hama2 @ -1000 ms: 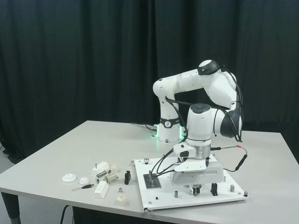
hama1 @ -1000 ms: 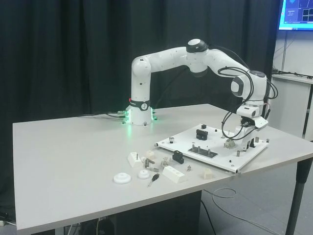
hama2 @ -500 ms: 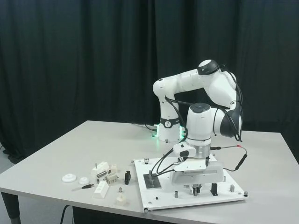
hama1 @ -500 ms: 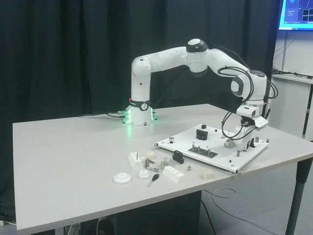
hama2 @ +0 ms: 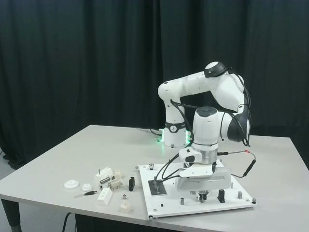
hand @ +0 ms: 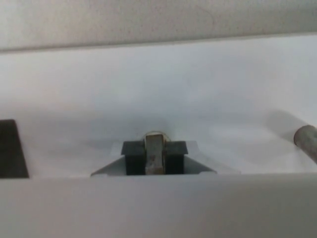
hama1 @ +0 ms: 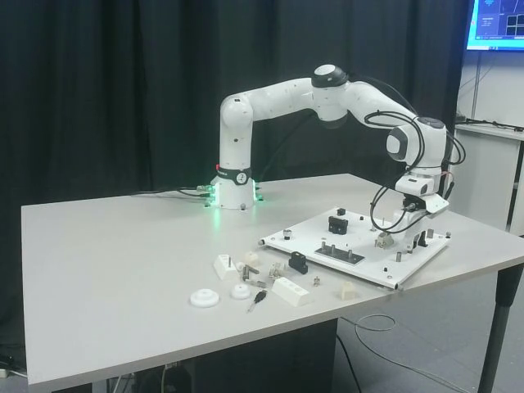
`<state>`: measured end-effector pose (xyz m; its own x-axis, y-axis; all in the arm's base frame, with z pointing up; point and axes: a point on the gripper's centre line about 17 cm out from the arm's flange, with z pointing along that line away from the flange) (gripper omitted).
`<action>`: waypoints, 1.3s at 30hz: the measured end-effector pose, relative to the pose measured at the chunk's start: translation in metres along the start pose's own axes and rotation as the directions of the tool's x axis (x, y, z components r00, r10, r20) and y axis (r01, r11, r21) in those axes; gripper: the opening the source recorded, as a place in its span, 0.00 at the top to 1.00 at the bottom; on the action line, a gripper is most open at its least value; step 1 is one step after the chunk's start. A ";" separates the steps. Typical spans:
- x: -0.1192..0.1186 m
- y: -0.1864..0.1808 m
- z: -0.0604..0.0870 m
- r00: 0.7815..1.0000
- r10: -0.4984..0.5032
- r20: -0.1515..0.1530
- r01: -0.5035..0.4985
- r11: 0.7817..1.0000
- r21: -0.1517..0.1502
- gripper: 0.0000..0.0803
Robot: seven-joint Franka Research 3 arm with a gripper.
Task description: Remove square peg 3.
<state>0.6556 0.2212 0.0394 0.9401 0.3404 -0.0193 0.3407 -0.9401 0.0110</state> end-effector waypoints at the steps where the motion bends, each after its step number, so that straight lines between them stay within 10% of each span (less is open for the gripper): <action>1: 0.000 0.000 0.000 1.000 0.000 0.000 0.000 1.000 0.000 0.90; 22: 0.001 0.000 -0.002 0.999 -0.037 -0.001 0.037 0.999 0.000 0.90; 39: -0.001 -0.008 -0.033 0.999 -0.054 0.005 0.054 0.998 0.028 0.90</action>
<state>0.6527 0.2295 0.0723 0.9202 0.3906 -0.0251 0.3903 -0.9205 -0.0180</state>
